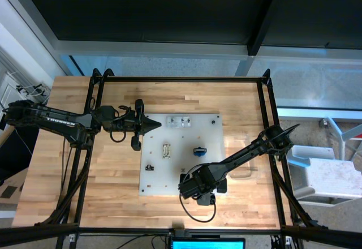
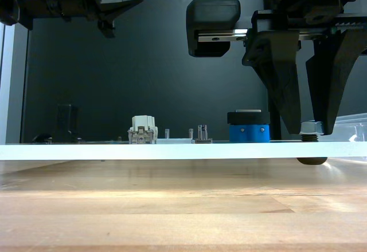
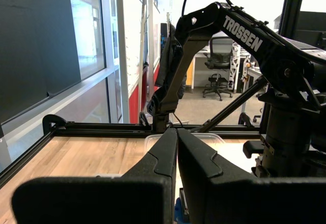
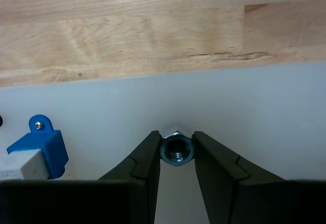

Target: Pick the M12 fastener and fasten on the M12 threads

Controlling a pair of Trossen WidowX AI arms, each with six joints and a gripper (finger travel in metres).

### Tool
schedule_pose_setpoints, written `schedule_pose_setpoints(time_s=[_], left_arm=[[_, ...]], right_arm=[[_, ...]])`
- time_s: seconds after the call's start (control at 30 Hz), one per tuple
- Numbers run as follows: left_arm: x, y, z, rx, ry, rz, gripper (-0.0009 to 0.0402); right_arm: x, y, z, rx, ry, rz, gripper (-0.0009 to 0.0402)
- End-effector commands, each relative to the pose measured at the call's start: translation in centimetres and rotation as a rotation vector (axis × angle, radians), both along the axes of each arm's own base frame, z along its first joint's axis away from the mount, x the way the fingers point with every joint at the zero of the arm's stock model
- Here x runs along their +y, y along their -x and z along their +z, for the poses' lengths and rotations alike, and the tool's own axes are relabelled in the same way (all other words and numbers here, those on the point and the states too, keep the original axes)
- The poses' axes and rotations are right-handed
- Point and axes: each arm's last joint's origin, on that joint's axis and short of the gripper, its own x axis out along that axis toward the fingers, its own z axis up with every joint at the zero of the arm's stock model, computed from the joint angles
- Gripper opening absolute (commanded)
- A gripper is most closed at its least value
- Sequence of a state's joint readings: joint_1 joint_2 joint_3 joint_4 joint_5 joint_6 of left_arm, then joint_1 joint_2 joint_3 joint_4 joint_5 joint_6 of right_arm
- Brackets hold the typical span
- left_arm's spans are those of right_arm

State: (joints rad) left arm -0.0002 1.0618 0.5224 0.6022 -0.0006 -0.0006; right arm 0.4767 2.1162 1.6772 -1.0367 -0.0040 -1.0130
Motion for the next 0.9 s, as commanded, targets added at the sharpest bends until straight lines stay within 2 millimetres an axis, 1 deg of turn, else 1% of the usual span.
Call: schedule_pose_setpoints(time_s=[0.03,0.43,0.73,0.9], left_arm=[[0.0,-0.01,0.0,0.0,0.0,0.0,0.0],[0.0,-0.01,0.01,0.0,0.0,0.0,0.0],[0.0,-0.01,0.01,0.0,0.0,0.0,0.0],[0.0,-0.01,0.0,0.0,0.0,0.0,0.0]], right_arm=[[-0.01,-0.05,-0.18,0.006,-0.006,-0.097,0.0],[-0.06,0.04,0.01,0.03,-0.046,-0.6,0.0],[-0.13,0.12,0.31,0.047,-0.086,-1.066,0.0],[-0.17,0.24,0.09,0.061,-0.098,-1.286,0.0]])
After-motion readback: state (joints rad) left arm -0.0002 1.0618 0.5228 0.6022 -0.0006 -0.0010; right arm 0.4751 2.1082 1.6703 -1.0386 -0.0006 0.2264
